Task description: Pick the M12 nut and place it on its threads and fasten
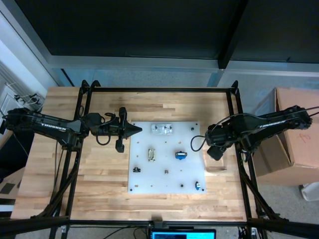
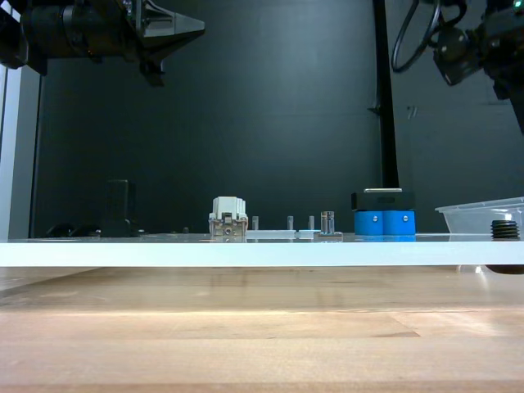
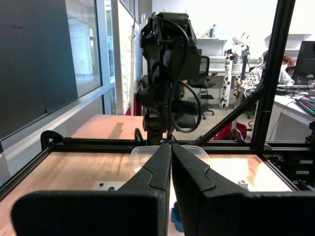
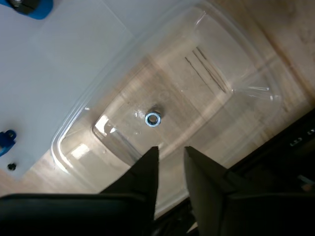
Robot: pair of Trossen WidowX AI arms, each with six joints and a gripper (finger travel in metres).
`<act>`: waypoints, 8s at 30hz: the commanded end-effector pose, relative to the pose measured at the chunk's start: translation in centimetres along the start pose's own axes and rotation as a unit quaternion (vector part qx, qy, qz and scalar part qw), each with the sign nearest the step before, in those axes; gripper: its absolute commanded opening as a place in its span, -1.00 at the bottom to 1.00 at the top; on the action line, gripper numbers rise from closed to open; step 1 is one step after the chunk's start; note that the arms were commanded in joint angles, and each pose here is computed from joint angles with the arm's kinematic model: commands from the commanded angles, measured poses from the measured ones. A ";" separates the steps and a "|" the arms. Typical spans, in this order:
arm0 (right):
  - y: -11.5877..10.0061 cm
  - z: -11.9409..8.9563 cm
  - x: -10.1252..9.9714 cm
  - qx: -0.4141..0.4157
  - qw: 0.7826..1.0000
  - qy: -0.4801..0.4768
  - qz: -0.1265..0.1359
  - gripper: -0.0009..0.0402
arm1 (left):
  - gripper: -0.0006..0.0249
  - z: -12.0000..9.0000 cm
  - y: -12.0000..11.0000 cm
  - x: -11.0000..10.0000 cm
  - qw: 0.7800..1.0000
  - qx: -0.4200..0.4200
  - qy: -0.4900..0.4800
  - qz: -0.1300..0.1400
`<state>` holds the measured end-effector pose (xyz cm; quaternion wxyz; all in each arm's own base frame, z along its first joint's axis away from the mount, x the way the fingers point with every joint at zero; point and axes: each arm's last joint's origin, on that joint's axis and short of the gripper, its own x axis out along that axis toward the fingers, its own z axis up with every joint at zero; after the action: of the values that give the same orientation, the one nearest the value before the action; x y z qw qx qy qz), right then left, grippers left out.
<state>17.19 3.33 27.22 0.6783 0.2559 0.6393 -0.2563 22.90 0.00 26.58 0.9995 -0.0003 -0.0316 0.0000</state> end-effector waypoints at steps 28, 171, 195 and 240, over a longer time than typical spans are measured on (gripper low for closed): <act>0.3 -0.8 9.7 0.052 0.998 0.032 -0.011 0.15 | -0.95 0.0 0.0 0.0 1.000 0.000 0.000 0.000; 25.3 0.2 7.9 -0.938 0.345 0.021 -0.010 -0.80 | -0.95 0.0 0.0 0.0 1.000 0.000 0.000 0.000; 25.1 0.1 9.0 -0.929 0.370 0.021 -0.011 -0.80 | -0.95 0.0 0.0 0.0 1.000 0.000 0.000 0.000; 24.9 0.3 9.9 -0.647 0.762 0.012 -0.018 -0.80 | -0.95 0.0 0.0 0.0 1.000 0.000 0.000 0.000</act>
<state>34.74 21.35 17.90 0.6667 -0.2712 0.6549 0.2303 22.90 0.00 26.58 0.9995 -0.0003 -0.0316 0.0000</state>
